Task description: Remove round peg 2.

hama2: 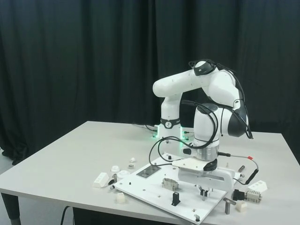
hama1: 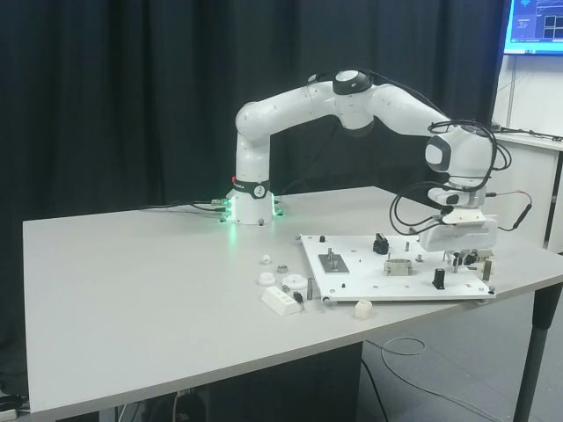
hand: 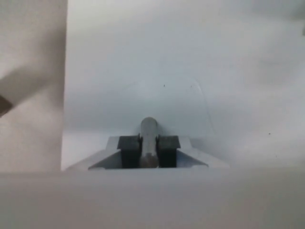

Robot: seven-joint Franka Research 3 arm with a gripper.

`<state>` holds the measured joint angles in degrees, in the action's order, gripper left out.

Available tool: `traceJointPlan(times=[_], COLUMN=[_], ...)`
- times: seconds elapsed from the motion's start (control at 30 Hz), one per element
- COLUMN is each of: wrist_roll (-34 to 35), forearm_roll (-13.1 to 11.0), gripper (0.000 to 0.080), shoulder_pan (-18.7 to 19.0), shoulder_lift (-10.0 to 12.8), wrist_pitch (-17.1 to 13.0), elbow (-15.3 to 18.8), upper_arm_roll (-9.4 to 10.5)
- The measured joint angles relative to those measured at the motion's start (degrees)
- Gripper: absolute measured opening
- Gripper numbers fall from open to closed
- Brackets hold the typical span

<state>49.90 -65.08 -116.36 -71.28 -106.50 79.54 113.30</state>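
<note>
Two black jaws clamp the upright grey round peg (hand: 148, 138)

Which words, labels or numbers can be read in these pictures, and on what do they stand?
None can be read.
Screen on the wall, first room view: carries lines of text, too small to read.
Black band at the arm's base: bears a small white mark, too blurred to read.
White board: no lettering shows.

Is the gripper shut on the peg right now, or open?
Shut on it. In the wrist view the gripper has a black pad on each side of the grey round peg, both touching it, above the white board.
</note>
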Motion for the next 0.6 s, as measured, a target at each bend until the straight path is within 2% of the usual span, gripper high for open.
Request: traceJointPlan(times=[0.6], wrist_roll=[0.0], forearm_roll=[0.4], gripper=[0.0075], shoulder_pan=[0.6], shoulder_lift=[0.0], wrist_pitch=[0.3], elbow=[0.0], upper_arm_roll=[-1.71])
